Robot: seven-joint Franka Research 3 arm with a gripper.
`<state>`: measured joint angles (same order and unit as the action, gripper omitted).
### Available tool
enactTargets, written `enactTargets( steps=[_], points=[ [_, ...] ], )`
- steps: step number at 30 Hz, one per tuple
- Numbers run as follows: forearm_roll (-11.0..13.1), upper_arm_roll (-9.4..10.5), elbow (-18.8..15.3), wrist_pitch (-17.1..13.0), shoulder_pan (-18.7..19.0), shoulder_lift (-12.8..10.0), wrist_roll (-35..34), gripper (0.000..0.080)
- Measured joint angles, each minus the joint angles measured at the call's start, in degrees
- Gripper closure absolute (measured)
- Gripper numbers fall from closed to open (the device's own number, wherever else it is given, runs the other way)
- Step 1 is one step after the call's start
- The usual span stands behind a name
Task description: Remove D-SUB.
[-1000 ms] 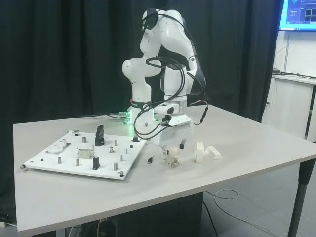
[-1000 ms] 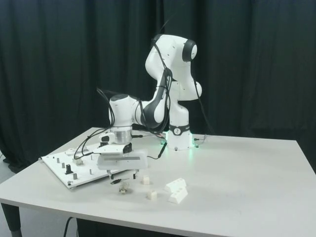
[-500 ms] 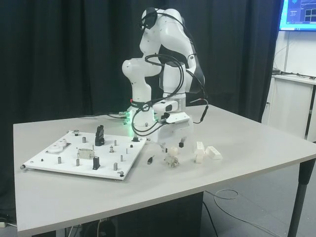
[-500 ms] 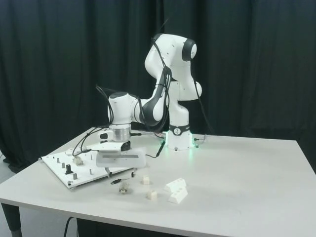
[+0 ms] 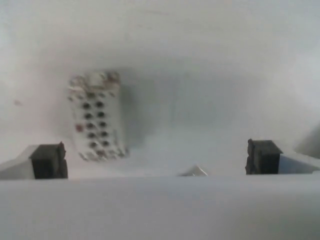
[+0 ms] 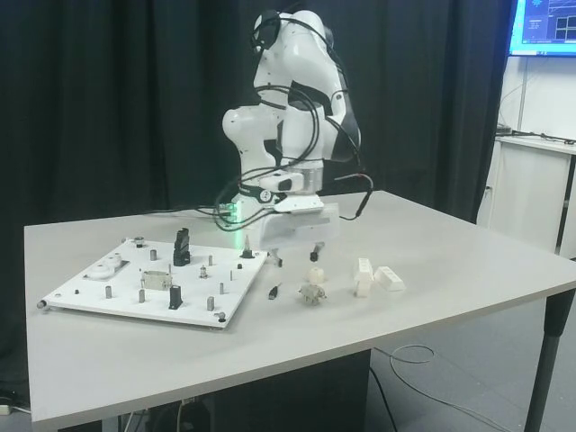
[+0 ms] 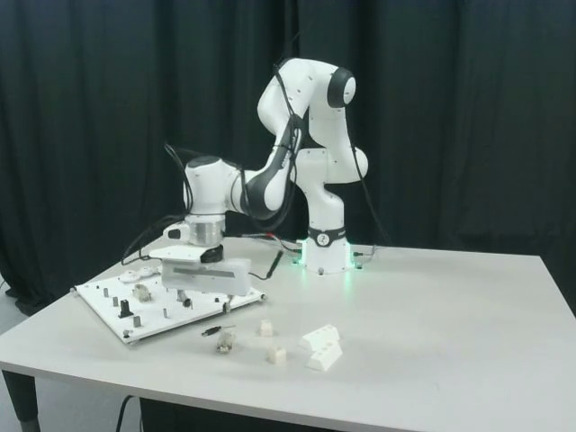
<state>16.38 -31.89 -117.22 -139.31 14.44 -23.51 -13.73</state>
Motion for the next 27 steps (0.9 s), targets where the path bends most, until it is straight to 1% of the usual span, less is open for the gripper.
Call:
enactTargets(
  steps=[9, 15, 23, 27],
  points=[
    [-4.05, -5.4, -0.56, 6.06, -0.15, 2.51, -2.51, 0.0003],
    [-5.66, -8.95, -1.79, 8.69, -0.7, 4.97, -2.95, 0.0003],
    [-6.23, -13.84, -3.65, 10.11, -1.25, 7.63, -3.18, 0.0003],
    [-6.23, -16.35, -4.32, 11.23, -1.28, 8.28, -5.54, 0.0003]
  ],
)
